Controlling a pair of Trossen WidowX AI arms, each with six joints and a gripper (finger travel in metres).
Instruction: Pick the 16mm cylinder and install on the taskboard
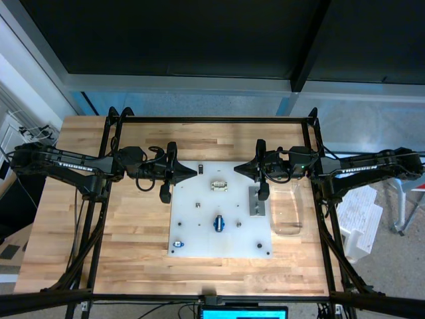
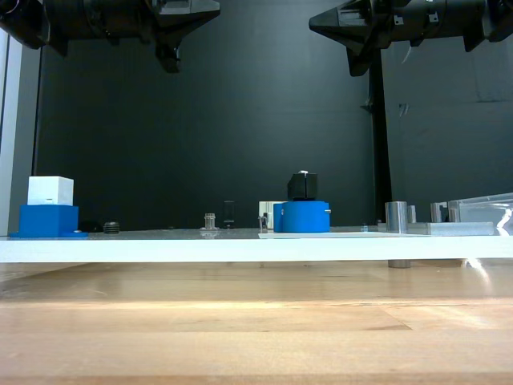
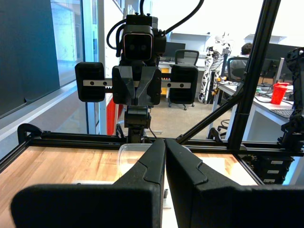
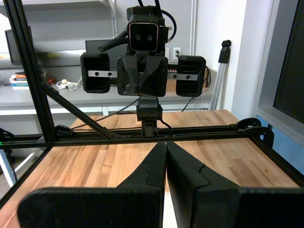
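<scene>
The white taskboard [image 1: 199, 229] lies mid-table with a blue part [image 1: 219, 223], a grey metal block [image 1: 257, 203] and a beige connector [image 1: 218, 185]. A short silvery peg [image 1: 259, 247], which I take for the 16mm cylinder [image 2: 397, 216], stands upright near the board's front right corner. Its lower end shows under the plate. My left gripper [image 1: 194, 171] hangs shut and empty above the board's far left edge. Opposite it, my right gripper [image 1: 238, 169] is also shut and empty over the far right part. Both ride high above the board, the left gripper [image 2: 215, 8] and the right gripper [image 2: 314, 26] tip to tip.
A clear plastic tray [image 1: 287, 209] sits just right of the board. A blue base with a white cube [image 2: 48, 210] stands at the board's near left corner. A black frame [image 1: 212, 120] rings the wooden table [image 1: 113, 226].
</scene>
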